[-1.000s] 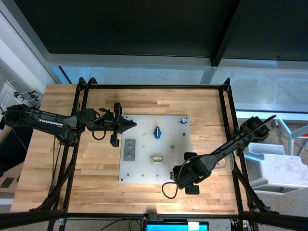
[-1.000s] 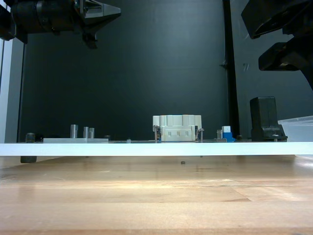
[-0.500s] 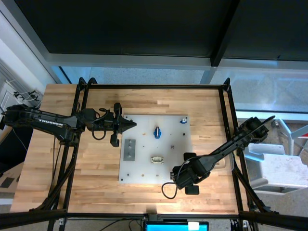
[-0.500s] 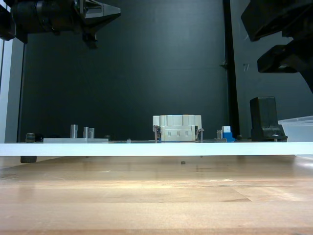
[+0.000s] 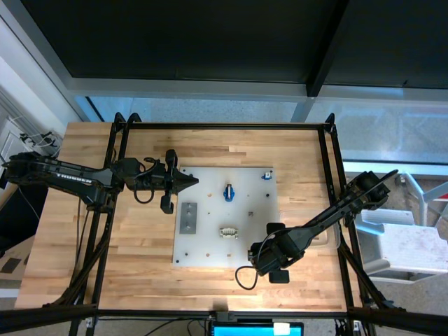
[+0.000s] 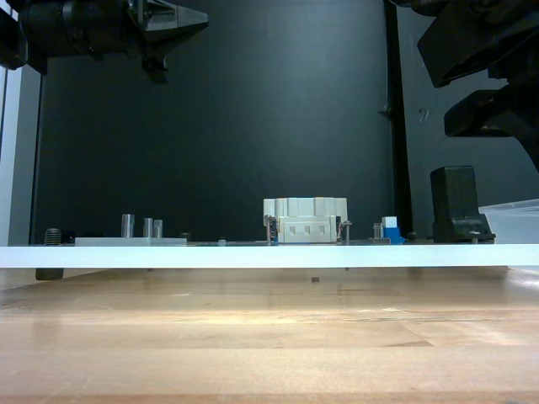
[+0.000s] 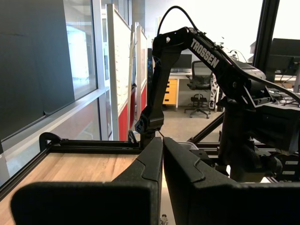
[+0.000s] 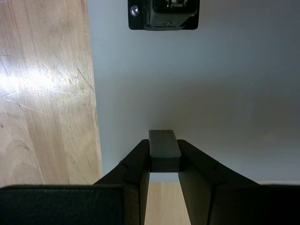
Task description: Pick the 16mm bar and place in it's hole on the taskboard
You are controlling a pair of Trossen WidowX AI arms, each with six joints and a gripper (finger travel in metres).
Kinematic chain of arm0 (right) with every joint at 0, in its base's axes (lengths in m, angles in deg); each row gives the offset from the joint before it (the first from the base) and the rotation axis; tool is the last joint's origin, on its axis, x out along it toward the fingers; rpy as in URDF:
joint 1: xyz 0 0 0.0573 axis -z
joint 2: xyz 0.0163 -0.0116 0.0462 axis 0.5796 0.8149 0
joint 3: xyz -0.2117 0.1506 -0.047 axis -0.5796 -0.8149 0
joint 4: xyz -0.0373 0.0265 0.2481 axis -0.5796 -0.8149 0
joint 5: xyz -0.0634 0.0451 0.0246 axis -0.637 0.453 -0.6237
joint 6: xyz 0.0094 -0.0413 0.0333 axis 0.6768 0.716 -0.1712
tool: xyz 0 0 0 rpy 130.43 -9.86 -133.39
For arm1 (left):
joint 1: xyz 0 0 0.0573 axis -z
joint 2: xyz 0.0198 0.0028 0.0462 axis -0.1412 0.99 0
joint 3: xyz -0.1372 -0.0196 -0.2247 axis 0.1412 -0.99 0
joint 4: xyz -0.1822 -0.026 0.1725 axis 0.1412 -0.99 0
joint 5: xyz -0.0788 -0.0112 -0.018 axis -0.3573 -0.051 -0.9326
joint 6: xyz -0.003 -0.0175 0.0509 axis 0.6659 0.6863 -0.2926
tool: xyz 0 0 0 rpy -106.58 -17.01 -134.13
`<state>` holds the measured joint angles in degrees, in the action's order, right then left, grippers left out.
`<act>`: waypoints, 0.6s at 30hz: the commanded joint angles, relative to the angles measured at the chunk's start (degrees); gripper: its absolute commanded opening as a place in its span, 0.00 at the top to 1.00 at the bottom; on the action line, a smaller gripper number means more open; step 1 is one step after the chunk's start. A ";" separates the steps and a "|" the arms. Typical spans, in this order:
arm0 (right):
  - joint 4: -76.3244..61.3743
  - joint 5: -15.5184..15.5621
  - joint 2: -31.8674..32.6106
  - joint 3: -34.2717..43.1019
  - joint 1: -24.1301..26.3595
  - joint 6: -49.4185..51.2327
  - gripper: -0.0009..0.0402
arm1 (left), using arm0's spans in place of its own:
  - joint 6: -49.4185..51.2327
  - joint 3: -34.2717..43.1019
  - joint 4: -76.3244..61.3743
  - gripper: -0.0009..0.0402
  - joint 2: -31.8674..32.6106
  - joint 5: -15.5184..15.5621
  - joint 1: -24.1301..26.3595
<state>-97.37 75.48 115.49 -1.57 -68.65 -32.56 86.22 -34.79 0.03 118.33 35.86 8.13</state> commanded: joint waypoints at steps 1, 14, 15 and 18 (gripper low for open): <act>-0.35 -0.07 -0.04 0.35 -0.02 -0.11 0.93 | -0.02 0.00 0.04 0.98 0.00 -0.02 0.00; -1.18 1.03 -1.66 0.42 -0.02 -1.05 0.47 | -0.02 0.00 0.04 0.98 0.00 -0.02 -0.02; -1.27 1.03 -1.73 0.42 -0.02 -1.44 0.44 | -0.02 0.00 0.04 0.98 0.00 -0.02 -0.02; -1.38 1.03 -2.10 0.42 -0.02 -1.64 0.35 | -0.02 0.00 0.04 0.98 0.00 -0.02 -0.02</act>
